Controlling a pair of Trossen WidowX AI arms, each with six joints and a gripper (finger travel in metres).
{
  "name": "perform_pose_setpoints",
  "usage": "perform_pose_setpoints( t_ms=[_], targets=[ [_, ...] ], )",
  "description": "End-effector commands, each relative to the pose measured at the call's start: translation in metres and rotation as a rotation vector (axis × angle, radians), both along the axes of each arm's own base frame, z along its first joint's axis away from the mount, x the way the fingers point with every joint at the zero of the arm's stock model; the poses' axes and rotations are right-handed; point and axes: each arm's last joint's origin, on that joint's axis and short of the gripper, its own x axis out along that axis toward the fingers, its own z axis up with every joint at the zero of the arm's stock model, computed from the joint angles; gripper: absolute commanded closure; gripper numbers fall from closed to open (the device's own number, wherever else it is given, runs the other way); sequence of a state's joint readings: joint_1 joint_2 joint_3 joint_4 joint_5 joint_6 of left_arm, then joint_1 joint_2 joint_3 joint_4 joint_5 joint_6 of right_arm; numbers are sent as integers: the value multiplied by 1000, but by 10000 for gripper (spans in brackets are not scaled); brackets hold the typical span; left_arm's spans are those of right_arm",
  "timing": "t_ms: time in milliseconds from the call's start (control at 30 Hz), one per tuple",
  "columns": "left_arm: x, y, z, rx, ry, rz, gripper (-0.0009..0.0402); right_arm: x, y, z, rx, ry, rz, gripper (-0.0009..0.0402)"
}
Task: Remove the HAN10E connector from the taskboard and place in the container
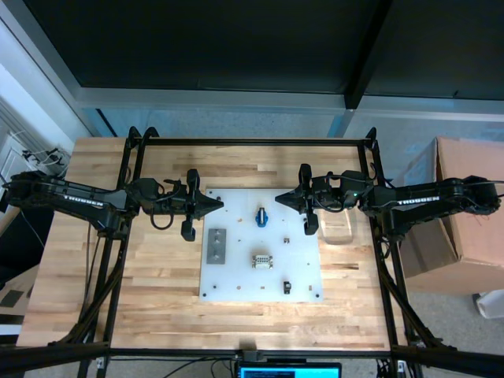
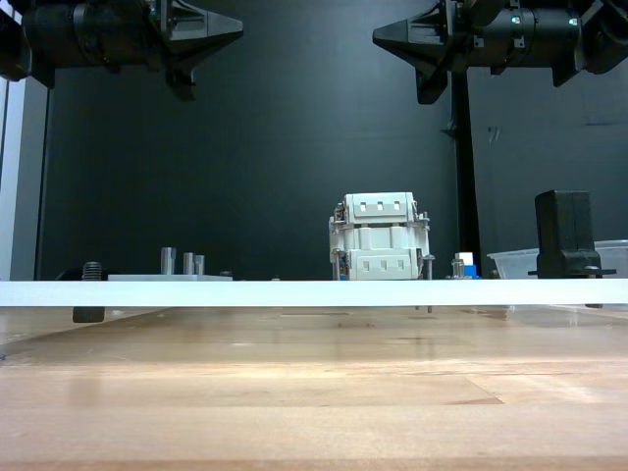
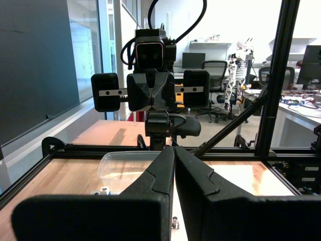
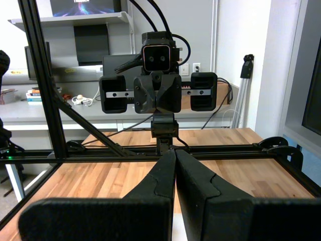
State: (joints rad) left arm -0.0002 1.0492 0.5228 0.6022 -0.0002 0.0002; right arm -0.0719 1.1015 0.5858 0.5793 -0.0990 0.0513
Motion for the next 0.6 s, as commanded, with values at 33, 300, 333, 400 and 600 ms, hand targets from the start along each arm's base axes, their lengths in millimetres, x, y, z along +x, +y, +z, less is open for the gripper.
perform_pose_setpoints(
  t_ms=[33,300,333,400,600],
  targets=[
    [0,0,0,0,0,0,393,0,0,0,0,0,0,393],
    [0,0,0,0,0,0,393,0,0,0,0,0,0,393],
    [0,0,0,0,-1,0,393,0,0,0,0,0,0,393],
    [0,0,0,0,-1,0,393,0,0,0,0,0,0,393],
    [0,0,0,0,0,0,393,1,0,2,1,-6,0,393]
  ],
)
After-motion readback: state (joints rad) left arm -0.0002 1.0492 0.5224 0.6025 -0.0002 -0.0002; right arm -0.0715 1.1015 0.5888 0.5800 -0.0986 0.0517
